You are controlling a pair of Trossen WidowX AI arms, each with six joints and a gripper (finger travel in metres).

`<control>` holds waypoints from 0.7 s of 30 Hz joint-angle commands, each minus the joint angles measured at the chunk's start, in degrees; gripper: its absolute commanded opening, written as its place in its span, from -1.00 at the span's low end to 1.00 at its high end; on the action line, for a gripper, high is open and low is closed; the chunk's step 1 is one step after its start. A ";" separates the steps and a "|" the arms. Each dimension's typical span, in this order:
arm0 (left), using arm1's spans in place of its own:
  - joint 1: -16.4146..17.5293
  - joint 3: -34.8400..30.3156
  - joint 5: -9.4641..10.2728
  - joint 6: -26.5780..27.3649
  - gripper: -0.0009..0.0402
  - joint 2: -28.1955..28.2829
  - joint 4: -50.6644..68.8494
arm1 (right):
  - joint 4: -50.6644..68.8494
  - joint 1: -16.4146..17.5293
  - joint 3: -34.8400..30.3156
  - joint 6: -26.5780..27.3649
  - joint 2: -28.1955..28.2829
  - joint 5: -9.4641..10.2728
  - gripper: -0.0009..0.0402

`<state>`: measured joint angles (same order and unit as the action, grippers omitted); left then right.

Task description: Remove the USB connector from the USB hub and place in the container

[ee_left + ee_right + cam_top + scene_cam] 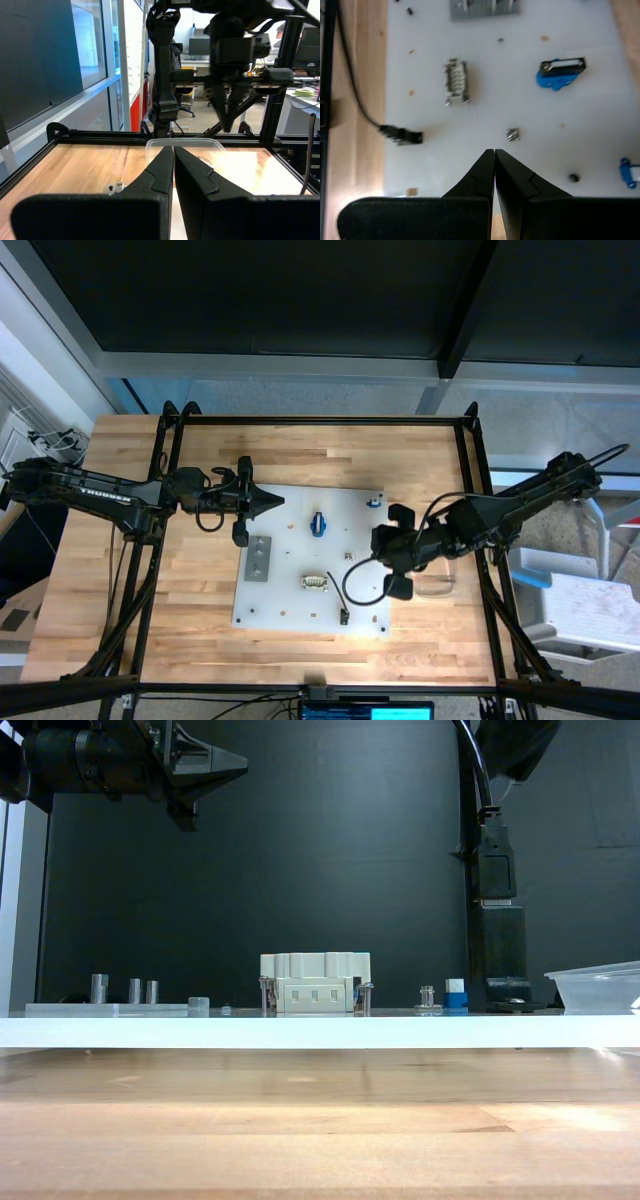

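at the board's 5 o'clock corner the usb connector point(347, 592) stands plugged in the usb hub point(343, 617), not yet freed. the right gripper point(378, 542) hovers closed and empty at 3 o'clock, beside the container point(440, 590). the left gripper point(272, 502), closed too, sits parked at 9 o'clock.

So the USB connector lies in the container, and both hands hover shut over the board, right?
Not quite: the low view shows the USB connector plugged upright in the USB hub, outside the container. The left hand and right hand do hover shut over the board.
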<state>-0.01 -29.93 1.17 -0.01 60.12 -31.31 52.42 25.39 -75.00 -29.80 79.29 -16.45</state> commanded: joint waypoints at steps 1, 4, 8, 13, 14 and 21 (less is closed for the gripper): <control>0.00 -0.02 -0.02 -0.02 -0.95 0.00 -0.02 | 3.23 1.92 -2.51 -2.69 2.32 -0.09 -0.96; 0.00 -0.02 -0.02 -0.02 -0.95 0.00 -0.02 | 3.76 3.85 -3.76 -5.03 4.04 0.00 -0.96; 0.00 -0.02 -0.02 -0.02 -0.95 0.00 -0.02 | 4.04 5.81 -5.14 -7.48 5.84 -0.02 -0.96; 0.00 -0.02 -0.02 0.00 -0.95 0.00 -0.02 | 3.98 7.87 -6.58 -9.99 8.33 0.15 -0.96; 0.00 -0.02 -0.02 -0.02 -0.95 0.00 -0.02 | 3.98 8.15 -6.88 -10.34 8.72 0.13 -0.96; 0.00 -0.02 -0.02 -0.02 -0.95 0.00 -0.02 | 3.85 10.05 -9.62 -12.02 12.50 0.09 -0.96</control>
<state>-0.01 -29.95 1.17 -0.03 60.12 -31.31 56.34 35.00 -83.92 -41.78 91.00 -16.21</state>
